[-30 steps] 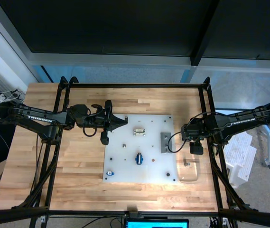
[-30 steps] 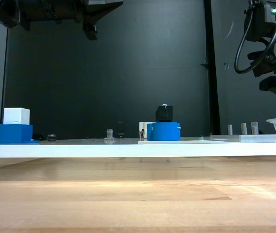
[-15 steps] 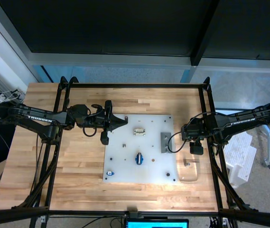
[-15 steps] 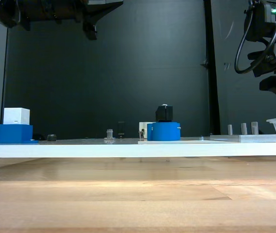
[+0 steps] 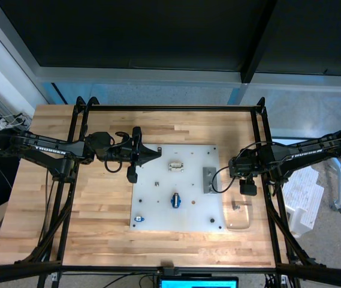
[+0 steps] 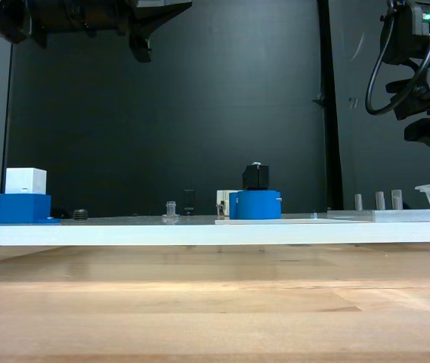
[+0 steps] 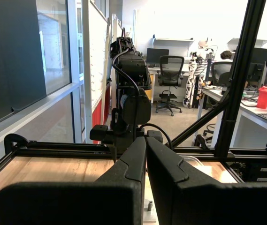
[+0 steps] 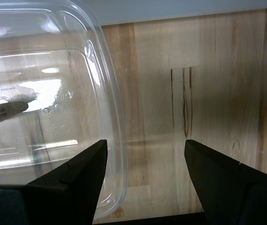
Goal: Pick the 16mm cylinder and install on the taskboard
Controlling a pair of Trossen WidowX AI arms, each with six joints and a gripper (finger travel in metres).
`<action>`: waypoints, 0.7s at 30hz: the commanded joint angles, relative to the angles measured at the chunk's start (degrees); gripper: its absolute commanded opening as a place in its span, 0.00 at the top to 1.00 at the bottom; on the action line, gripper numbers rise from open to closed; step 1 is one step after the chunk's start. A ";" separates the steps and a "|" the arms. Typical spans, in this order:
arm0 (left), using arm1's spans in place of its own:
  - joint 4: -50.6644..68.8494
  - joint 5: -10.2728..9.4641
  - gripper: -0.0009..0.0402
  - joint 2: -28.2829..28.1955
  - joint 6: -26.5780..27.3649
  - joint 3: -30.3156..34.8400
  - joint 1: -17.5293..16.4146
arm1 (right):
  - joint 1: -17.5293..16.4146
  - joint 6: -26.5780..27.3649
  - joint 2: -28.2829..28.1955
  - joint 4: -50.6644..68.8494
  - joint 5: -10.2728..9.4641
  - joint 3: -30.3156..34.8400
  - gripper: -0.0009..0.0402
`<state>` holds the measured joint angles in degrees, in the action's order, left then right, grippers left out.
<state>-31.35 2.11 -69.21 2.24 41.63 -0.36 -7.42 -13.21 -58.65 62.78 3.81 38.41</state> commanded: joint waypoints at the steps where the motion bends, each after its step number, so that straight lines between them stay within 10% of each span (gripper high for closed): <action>1: -0.02 0.02 0.98 0.00 -0.02 0.00 -0.02 | 0.00 0.00 0.00 0.13 0.00 0.02 0.42; 21: -0.02 0.02 0.98 0.00 -0.02 0.00 -0.02 | -3.28 -2.73 0.81 6.03 -0.35 10.73 0.42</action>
